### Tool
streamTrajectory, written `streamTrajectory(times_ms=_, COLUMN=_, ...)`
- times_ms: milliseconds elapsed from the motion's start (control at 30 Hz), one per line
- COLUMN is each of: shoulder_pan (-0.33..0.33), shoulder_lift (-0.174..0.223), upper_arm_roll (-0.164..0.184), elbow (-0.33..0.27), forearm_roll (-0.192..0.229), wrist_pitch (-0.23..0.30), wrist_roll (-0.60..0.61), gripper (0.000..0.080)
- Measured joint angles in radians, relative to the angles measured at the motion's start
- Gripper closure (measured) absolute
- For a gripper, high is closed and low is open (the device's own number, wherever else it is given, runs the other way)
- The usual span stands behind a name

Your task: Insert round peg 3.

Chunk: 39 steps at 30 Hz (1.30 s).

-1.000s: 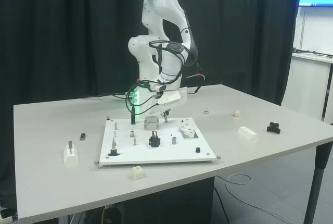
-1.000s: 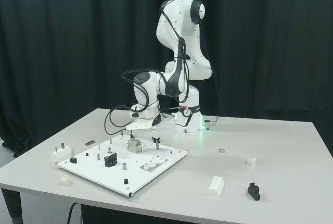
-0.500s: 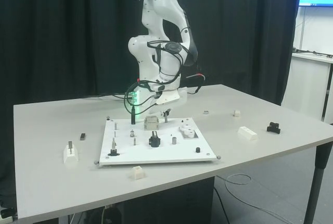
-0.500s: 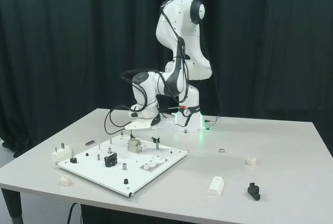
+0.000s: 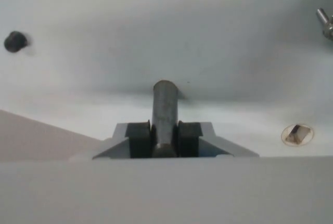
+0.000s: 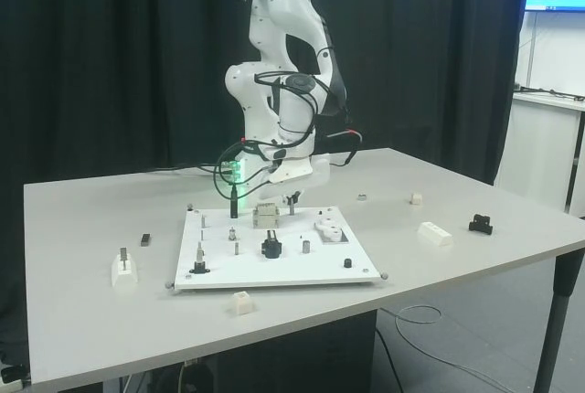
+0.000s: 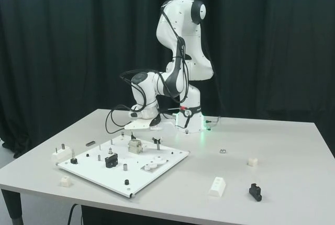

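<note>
In the wrist view my gripper (image 5: 165, 130) is shut on a grey round peg (image 5: 165, 107), which stands out past the black pads (image 5: 138, 136) toward the white board (image 5: 234, 62). The peg's tip is close to the board's surface; I cannot tell whether it touches. A small hole (image 5: 297, 134) lies off to one side of the peg and a black stud (image 5: 15, 41) to the other. In the room views the gripper (image 6: 234, 199) (image 7: 124, 131) hangs over the board's back edge (image 6: 265, 207), near its back left corner.
The board (image 7: 157, 175) carries a grey block (image 6: 266, 216), black parts (image 6: 271, 248) and several short pegs. On the table lie a white stand with a peg (image 6: 123, 270), a white cube (image 6: 240, 302), a white block (image 6: 435, 233) and a black part (image 6: 480, 224).
The arm's elbow and hand have shifted slightly upward and to the side. The gripper still holds the peg over the same corner of the board.
</note>
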Motion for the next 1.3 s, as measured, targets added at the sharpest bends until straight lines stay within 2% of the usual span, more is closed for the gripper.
streamTrajectory(times_ms=433, shoulder_pan=0.001, shoulder_lift=0.0, upper_arm_roll=0.0, elbow=0.0, forearm_roll=0.004, wrist_pitch=0.001, wrist_roll=0.028, gripper=0.0696)
streamTrajectory(times_ms=1300, shoulder_pan=0.004, shoulder_lift=0.0, upper_arm_roll=0.0, elbow=0.0, forearm_roll=0.01, wrist_pitch=0.002, wrist_roll=0.167, gripper=0.0696)
